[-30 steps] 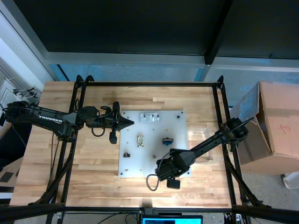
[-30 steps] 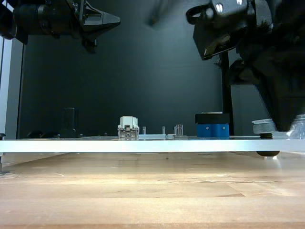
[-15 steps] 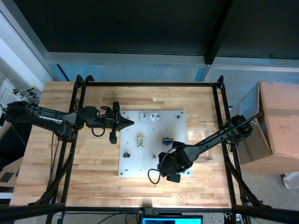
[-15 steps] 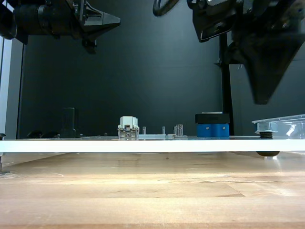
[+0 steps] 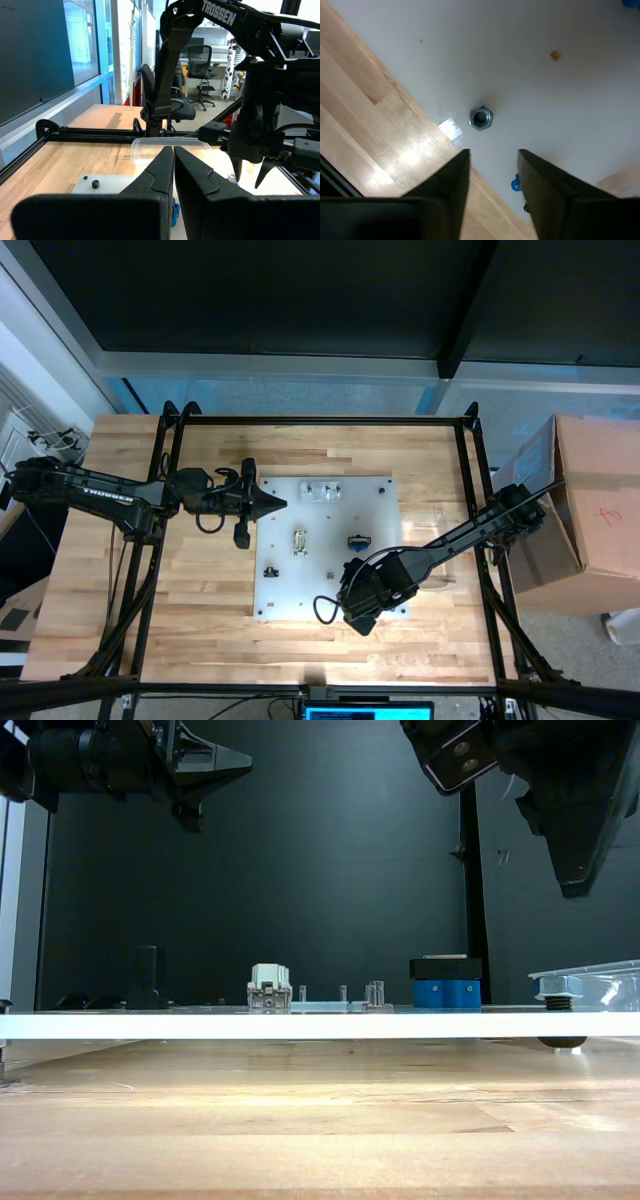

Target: Unfasten the M12 nut and place it in the container

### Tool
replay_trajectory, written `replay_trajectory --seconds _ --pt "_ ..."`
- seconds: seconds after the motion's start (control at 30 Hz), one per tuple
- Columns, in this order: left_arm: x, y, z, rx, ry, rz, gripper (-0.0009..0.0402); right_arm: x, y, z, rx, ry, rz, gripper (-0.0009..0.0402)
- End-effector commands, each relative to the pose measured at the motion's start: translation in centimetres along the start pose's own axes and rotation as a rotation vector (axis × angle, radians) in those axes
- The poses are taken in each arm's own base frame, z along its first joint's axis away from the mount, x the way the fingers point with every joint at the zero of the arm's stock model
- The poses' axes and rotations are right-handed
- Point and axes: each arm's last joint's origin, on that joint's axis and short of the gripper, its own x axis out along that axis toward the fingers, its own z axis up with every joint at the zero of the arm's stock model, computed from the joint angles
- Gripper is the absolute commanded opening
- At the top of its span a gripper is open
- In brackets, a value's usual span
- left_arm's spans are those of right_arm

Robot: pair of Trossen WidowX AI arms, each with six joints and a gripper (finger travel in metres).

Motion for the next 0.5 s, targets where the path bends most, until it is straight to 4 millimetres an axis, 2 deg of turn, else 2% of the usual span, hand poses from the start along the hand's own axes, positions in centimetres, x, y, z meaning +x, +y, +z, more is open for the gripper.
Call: replay_trajectory --seconds 0.03,0.17,0.27,0.5 --pt "0.0 0.0 0.0 0.0 0.0 0.0 0.0 0.9 0.2 0.1 -0.037 0.004 -0.024 0.0203" --pt "0.0 0.0 0.0 0.0 0.0 0.0 0.0 2.7 0.7 0.3 -0.061 0.015 -0.038 0.0253" --pt "0.0 0.0 0.0 0.0 0.0 0.0 0.0 3.7 1.0 0.4 -0.06 0.023 -0.044 0.0273" --pt "0.0 0.0 0.0 0.0 0.0 0.0 0.0 5.6 1.7 0.7 -0.06 0.024 -0.021 0.0274"
